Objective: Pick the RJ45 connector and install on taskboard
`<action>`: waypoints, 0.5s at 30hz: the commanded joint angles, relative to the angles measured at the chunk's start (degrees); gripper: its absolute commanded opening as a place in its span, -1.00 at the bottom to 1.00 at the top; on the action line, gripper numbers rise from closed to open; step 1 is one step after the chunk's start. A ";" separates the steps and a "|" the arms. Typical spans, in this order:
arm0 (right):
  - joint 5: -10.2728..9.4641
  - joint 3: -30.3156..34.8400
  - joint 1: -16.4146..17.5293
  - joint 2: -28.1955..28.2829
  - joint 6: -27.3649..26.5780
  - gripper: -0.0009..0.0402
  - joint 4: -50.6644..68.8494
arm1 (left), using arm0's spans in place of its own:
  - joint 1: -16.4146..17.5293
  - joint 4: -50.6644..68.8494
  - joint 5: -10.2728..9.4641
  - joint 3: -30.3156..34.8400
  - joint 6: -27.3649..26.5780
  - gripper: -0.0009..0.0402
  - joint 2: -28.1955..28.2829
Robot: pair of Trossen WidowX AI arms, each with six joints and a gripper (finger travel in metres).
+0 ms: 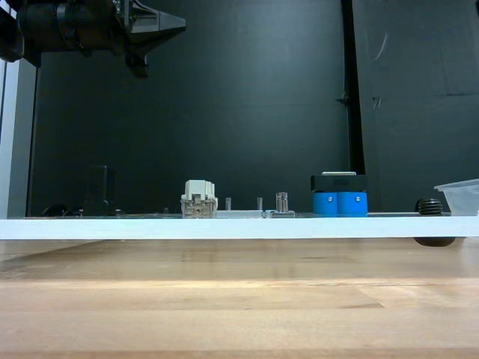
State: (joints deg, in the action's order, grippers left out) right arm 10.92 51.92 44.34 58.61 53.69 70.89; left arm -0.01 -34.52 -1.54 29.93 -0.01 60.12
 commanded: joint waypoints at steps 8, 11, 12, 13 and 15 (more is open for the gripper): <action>0.13 -0.04 0.90 4.35 0.42 -0.09 -1.53 | 0.02 0.00 0.00 0.02 0.02 -0.96 0.00; 0.87 -0.17 0.94 5.38 0.39 0.03 -2.38 | 0.02 0.00 0.00 0.02 0.00 -0.96 0.00; 1.68 -0.26 0.94 5.73 0.39 0.06 -2.91 | 0.02 0.00 0.00 0.02 0.02 -0.96 0.00; 1.73 -0.42 0.94 6.08 0.31 0.08 -3.54 | 0.00 0.00 0.00 0.02 0.00 -0.96 0.00; 1.75 -0.96 0.94 6.69 0.02 0.10 -4.98 | 0.02 0.00 0.00 0.02 0.02 -0.96 0.00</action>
State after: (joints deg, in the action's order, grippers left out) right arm 12.51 51.27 45.28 64.95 54.06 66.78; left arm -0.01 -34.52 -1.54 29.95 -0.01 60.12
